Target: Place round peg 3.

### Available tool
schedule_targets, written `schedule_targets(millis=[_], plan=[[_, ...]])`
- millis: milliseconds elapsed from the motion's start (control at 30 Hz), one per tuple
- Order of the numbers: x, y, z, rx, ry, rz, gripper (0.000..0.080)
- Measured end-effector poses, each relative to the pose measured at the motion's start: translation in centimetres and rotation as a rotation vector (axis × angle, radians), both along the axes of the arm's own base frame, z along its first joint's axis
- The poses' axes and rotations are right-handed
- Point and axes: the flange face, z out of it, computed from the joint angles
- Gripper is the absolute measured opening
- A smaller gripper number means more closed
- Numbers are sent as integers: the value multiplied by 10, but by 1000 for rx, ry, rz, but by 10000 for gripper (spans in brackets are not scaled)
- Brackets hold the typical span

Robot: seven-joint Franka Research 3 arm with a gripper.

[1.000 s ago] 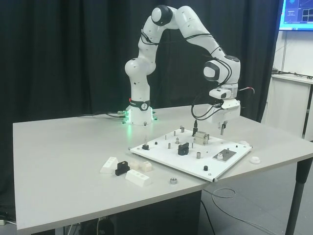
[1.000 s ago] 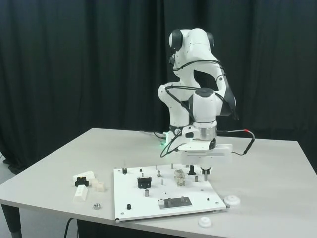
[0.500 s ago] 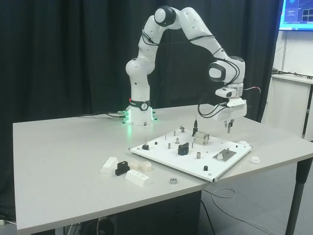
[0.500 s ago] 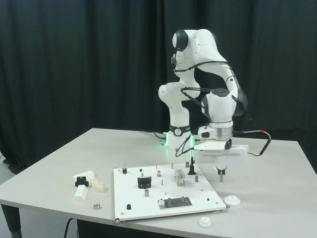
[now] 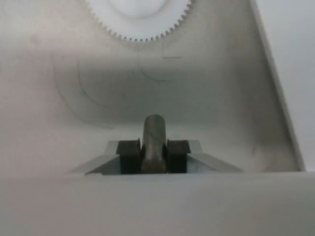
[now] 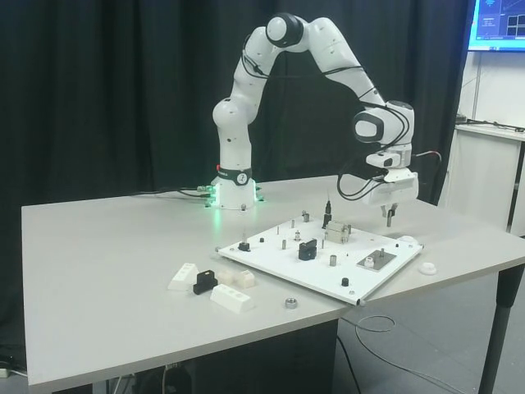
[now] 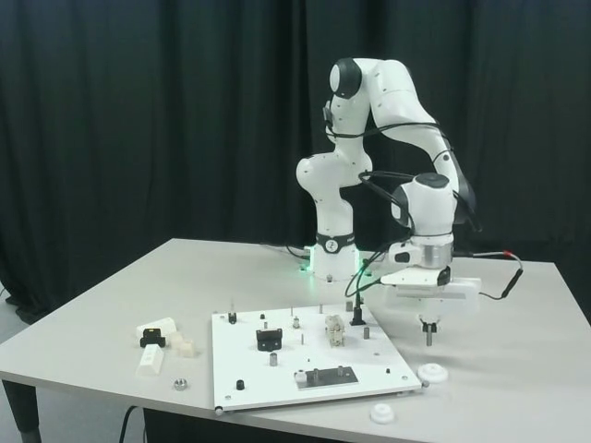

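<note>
- Since a second ago the arm has swung outward, carrying the gripper [image 7: 428,334] off the white board [image 7: 277,383] to hang over bare grey table [image 7: 517,369] just past the board's far-right corner.
- Nearest in the wrist view, the black fingers [image 5: 129,155] are clamped on round peg 3 [image 5: 153,142] — a short grey pin held upright, its tip hanging below them.
- Beyond the peg, at about twelve o'clock in that view, lies a white toothed gear [image 5: 138,17] on the table; the second room view puts this gear [image 7: 431,374] just below the gripper, toward the camera.
- Judged step: transport, peg in hand, not yet seated.
- Farther back stands the arm's base [image 7: 337,263], lit green.
- Next the peg needs carrying to its hole and lowering straight down — which hole I cannot tell.
</note>
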Motion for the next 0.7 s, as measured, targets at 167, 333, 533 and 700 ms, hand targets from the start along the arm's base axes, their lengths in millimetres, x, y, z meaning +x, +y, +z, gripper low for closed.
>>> schedule_targets(millis=[167,333,533,700], plan=[[-3,5,-8,-5,-6,-6,110],[-5,9,-14,-8,-12,-10,110],[-7,14,-21,-8,-22,-19,110],[-9,18,-24,-4,-29,-21,146]])
